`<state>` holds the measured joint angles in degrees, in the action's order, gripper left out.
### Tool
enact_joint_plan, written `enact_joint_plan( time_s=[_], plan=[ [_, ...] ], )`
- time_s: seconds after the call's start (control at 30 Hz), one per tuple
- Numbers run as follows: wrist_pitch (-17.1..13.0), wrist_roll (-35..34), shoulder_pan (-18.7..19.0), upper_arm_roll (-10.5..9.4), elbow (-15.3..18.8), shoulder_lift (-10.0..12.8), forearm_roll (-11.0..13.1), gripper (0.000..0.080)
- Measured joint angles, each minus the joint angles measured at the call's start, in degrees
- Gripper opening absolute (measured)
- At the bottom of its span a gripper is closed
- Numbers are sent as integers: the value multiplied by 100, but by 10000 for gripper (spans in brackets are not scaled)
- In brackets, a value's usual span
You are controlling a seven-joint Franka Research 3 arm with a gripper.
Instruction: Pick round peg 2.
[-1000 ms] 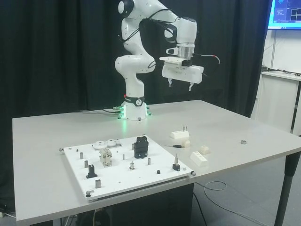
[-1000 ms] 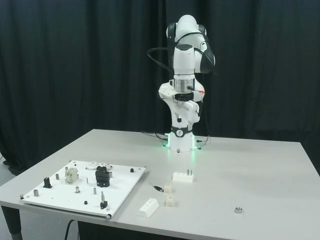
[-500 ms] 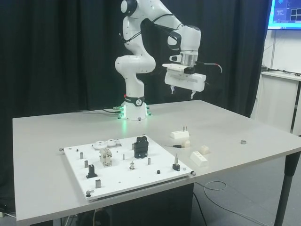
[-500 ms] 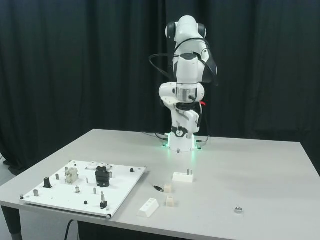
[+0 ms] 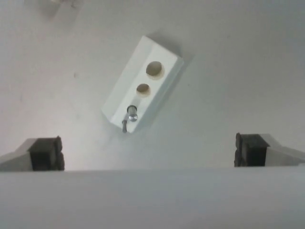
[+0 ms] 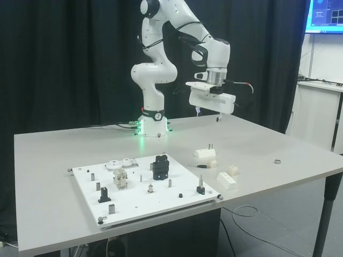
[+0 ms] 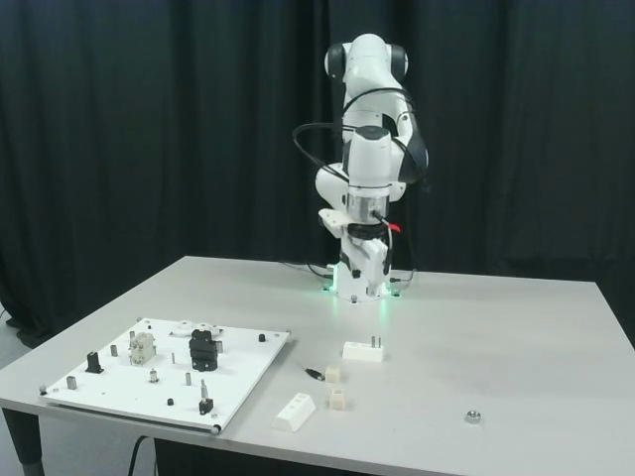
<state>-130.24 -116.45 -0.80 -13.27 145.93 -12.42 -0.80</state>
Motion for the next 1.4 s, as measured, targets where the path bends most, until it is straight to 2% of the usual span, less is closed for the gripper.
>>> enact_joint_plan(
  time_s=[0.97,1.4],
  plan=[
    [-973,-269,-69,-5,26,918,-4,800],
    [-1239,-384,-27,-6,37,1280,-4,800]
  ],
)
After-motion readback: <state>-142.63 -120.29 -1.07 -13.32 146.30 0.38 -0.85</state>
